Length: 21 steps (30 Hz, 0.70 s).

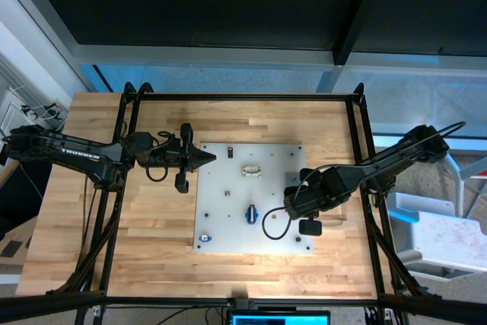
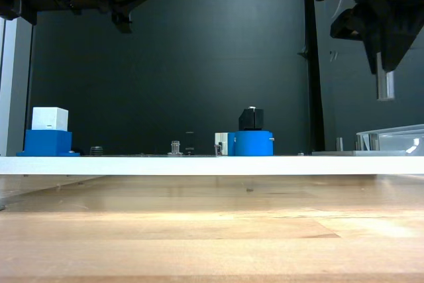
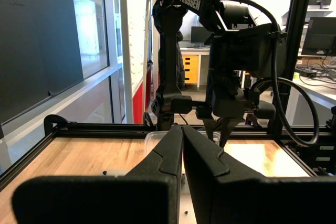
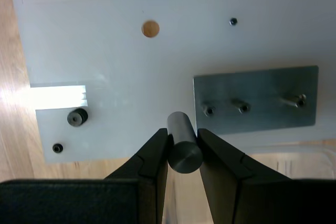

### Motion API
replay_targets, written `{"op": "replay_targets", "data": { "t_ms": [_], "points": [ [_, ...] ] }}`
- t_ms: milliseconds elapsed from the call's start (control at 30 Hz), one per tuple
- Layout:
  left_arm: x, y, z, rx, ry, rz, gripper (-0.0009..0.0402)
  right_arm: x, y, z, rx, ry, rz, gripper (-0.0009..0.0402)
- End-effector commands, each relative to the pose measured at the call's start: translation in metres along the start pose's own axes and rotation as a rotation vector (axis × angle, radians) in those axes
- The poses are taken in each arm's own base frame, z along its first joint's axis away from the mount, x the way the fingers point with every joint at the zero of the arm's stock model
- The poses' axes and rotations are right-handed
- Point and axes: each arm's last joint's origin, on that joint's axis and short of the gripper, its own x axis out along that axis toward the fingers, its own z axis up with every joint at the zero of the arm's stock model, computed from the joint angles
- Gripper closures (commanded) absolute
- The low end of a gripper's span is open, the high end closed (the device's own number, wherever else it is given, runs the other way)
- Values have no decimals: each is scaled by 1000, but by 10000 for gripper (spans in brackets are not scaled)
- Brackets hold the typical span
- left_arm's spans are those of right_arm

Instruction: Pick the 16mm cylinder and place it in the taskboard

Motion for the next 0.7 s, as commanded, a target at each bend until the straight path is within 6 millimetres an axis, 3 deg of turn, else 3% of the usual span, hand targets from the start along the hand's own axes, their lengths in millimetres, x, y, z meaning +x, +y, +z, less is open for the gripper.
{"op": "replay_targets", "data": {
  "t_ms": [33, 700],
  "points": [
    [0, 0, 0, 0, -1, 0, 393, 3, 2, 8, 1, 3, -3, 370],
    [0, 0, 0, 0, -1, 0, 393, 19, 4, 40, -8, 2, 42, 370]
  ]
}}
